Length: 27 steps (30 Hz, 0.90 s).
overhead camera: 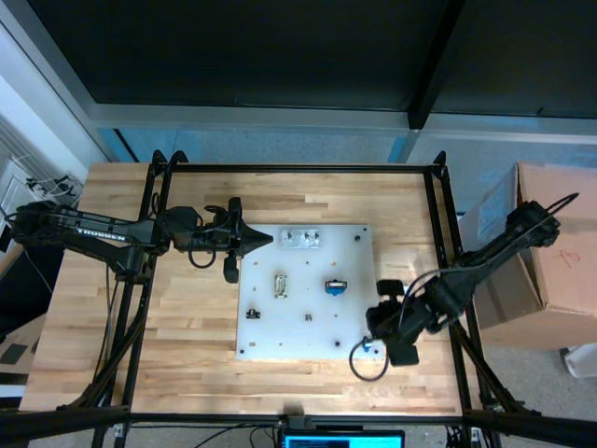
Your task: Pick the RJ45 connector and install on the taskboard
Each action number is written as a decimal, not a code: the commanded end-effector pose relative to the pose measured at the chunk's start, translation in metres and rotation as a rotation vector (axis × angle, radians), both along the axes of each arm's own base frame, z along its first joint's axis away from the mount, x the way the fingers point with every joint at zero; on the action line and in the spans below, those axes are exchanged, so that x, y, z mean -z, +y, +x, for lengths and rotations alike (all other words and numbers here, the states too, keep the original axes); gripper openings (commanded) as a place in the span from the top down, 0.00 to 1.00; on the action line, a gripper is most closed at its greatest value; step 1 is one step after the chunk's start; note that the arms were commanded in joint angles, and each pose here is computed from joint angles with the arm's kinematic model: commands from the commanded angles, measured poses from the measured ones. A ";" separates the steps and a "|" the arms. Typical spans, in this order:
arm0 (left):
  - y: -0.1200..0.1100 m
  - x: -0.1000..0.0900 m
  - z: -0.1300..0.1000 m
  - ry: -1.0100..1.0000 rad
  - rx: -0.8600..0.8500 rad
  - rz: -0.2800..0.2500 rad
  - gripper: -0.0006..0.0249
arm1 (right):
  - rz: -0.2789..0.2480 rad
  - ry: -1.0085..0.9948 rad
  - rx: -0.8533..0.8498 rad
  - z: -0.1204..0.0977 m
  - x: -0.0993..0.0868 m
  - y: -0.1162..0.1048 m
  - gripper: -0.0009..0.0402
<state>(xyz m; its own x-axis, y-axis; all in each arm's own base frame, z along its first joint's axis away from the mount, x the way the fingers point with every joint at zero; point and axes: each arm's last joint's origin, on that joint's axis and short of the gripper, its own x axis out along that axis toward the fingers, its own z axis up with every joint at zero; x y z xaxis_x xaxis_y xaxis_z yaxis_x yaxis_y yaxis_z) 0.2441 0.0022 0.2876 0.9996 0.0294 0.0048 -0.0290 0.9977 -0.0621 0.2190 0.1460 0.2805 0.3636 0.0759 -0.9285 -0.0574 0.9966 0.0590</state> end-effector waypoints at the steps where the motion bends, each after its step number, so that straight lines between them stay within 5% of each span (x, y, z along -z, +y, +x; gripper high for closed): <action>1: 0.000 0.000 0.000 0.000 0.000 0.000 0.97 | -0.011 -0.059 0.023 -0.001 -0.011 -0.021 0.86; 5: 0.000 0.000 0.000 0.000 0.000 0.000 0.97 | -0.029 -0.179 0.046 -0.001 -0.025 -0.047 0.99; 13: 0.000 0.000 0.000 0.000 0.000 0.000 0.97 | -0.062 -0.516 0.146 -0.003 -0.041 -0.101 0.98; 27: 0.000 0.000 0.000 0.000 0.000 0.000 0.97 | -0.020 -1.065 0.210 -0.020 -0.036 -0.139 0.98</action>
<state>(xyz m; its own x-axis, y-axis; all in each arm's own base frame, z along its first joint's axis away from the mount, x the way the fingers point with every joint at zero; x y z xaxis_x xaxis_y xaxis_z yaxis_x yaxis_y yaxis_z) 0.2441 0.0022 0.2875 0.9996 0.0294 0.0040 -0.0291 0.9977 -0.0620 0.2007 0.0094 0.3200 0.9842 -0.0850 -0.1553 0.0951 0.9937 0.0588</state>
